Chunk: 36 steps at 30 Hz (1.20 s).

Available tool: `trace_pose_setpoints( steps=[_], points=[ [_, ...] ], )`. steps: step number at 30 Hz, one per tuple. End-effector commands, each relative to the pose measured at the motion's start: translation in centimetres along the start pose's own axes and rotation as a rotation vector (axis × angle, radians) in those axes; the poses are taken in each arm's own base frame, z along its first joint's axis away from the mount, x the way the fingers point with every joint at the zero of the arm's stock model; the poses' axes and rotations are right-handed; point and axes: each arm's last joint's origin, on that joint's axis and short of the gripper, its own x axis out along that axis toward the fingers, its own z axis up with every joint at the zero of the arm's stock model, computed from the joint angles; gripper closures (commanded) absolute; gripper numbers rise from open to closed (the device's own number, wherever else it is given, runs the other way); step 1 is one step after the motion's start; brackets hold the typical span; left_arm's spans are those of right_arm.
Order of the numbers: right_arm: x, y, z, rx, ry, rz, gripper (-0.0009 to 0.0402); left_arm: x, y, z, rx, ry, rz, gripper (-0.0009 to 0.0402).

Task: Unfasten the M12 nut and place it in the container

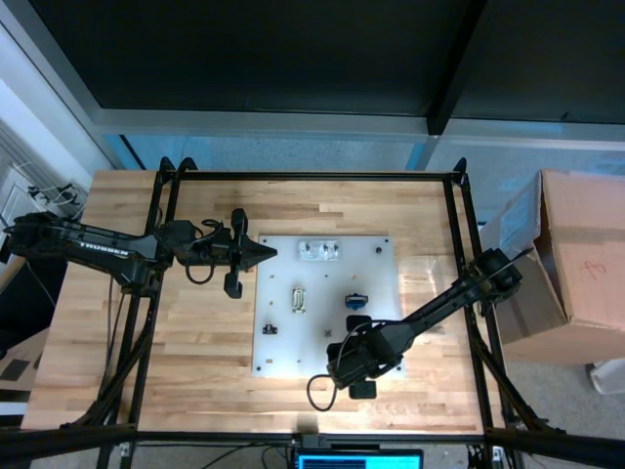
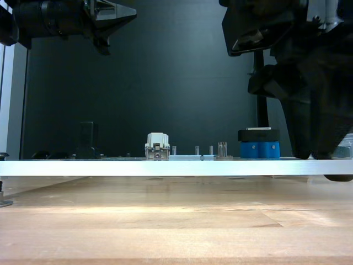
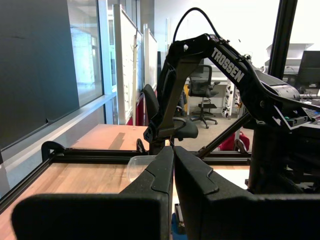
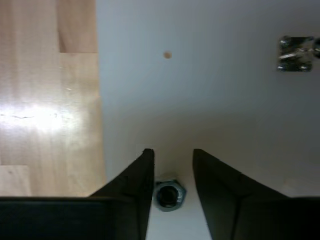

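High view: the right gripper (image 1: 344,371) is down at the near right edge of the white board (image 1: 293,342), and it hides the nut completely from here. The left gripper (image 1: 269,252) hangs up by the board's far left side, well away from all that.

Low view: same story. The right gripper is planted down at board level on the right, and the left one floats high at the left. I can't pick out the nut from this angle.

Left wrist view: the left gripper's fingers (image 3: 165,172) are pressed together on nothing. You can see the clear container (image 3: 135,167) past them, and I don't see a nut in it.

Right wrist view: this is the useful one. The small silver nut (image 4: 169,194) sits on the board between the right gripper's fingers (image 4: 142,170). They're apart and straddling it, one about touching and the other a sliver off, so it isn't clamped yet. The nut is a shiny hex with a dark centre and looks to be on its stud, though I can't tell how far down.

So I'd say we're at the grab step. Next it needs a firm squeeze on the flats, then twisting it off.
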Motion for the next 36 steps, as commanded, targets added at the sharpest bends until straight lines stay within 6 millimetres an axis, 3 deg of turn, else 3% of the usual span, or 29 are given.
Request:
trace_pose_setpoints(
  steps=[1,5,14,28,36],
  points=[
    [0.05,-0.04,-0.02,-0.001,0.003,-0.003,0.0351,0.01,0.01,0.01,0.000,0.000,0.000,0.0393],
    [0.06,-0.08,0.00,0.000,0.004,-0.003,0.0395,0.00,0.01,0.02,0.000,-0.001,0.000,0.0393],
    [0.05,-0.11,0.01,-0.019,0.004,-0.003,0.0389,0.01,0.00,0.01,0.000,0.000,0.000,0.0393],
    [-0.16,-0.06,0.14,-0.369,0.002,0.000,0.0393,0.00,0.01,0.02,0.000,-0.001,0.000,0.0393],
    [-0.17,-0.11,0.17,-0.366,0.002,0.000,0.0393,0.01,0.00,0.01,0.000,0.000,0.000,0.0393]
  ],
)
